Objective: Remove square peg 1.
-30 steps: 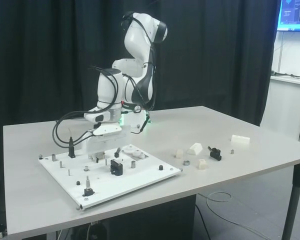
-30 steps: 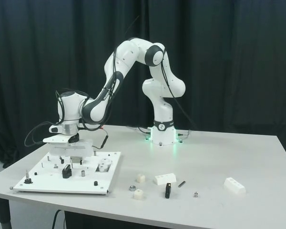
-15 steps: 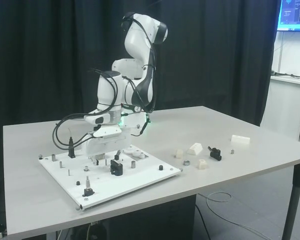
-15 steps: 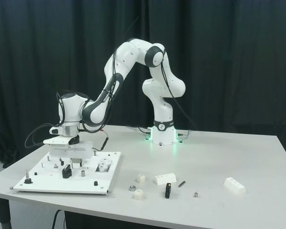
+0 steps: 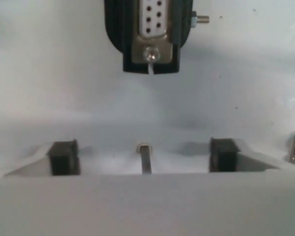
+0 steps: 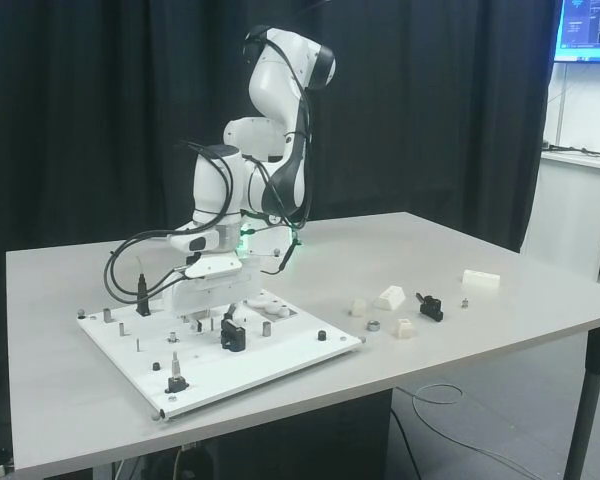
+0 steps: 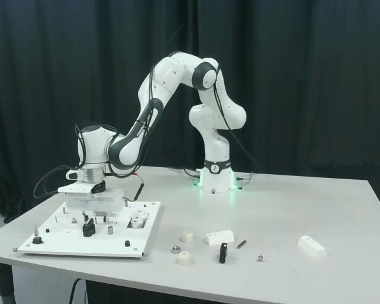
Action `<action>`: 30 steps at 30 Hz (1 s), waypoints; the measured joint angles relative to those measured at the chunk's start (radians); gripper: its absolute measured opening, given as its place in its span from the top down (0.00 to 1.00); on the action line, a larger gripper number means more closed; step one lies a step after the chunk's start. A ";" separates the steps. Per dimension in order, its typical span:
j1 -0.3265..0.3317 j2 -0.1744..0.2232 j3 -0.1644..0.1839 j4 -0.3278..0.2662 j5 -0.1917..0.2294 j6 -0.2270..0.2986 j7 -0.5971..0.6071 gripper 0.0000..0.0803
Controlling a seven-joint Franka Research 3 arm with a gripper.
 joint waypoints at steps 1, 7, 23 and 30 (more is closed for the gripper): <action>0.000 0.000 0.000 0.000 0.003 0.000 0.000 0.16; 0.000 0.000 0.000 0.000 0.028 -0.008 0.000 0.39; -0.008 0.009 -0.002 0.013 0.032 -0.020 0.000 0.88; -0.008 0.009 -0.002 0.014 0.032 -0.022 0.000 0.96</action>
